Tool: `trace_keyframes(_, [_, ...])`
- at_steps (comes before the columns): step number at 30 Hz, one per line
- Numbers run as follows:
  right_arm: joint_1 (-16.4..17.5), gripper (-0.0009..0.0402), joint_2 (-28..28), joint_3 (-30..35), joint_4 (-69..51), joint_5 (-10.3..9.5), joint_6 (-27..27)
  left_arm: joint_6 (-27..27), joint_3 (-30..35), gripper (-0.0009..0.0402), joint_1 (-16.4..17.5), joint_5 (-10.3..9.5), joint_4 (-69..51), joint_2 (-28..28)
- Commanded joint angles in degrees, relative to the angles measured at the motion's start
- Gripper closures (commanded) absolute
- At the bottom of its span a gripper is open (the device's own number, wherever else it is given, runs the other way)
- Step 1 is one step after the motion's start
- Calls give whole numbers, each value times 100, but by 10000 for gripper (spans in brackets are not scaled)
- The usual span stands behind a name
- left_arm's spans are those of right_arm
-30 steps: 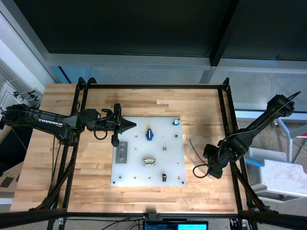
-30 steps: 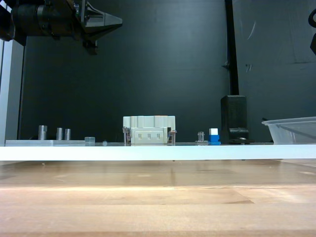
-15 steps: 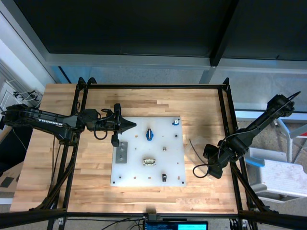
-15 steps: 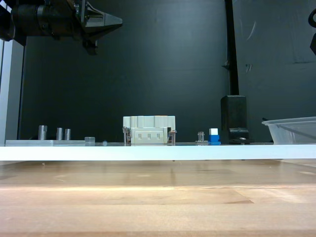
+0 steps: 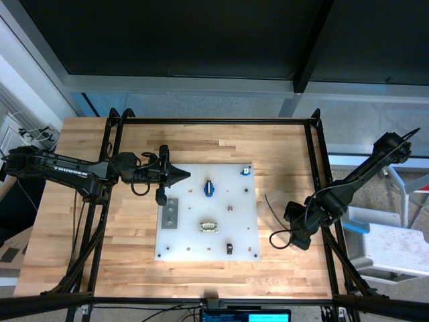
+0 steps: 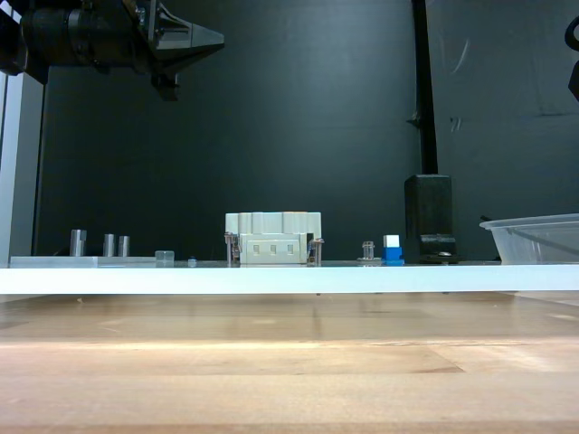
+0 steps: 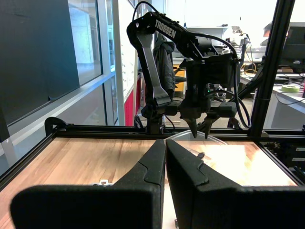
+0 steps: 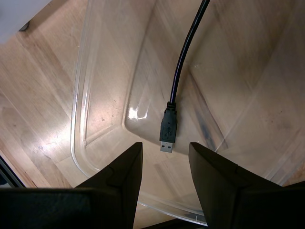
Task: Remove the USB connector from the USB hub and place in the container
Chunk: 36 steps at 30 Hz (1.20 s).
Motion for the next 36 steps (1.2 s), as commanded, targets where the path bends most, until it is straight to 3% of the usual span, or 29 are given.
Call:
trace_keyframes(1, [2, 260, 0, 2, -2, 2, 24, 0, 0, 392, 0, 0, 2, 2])
trace_keyframes(27, [2, 260, 0, 2, 11, 15, 26, 2, 0, 392, 0, 0, 2, 2])
trace_keyframes(36, [2, 260, 0, 2, 13, 149, 44, 2, 0, 392, 2, 0, 2, 2])
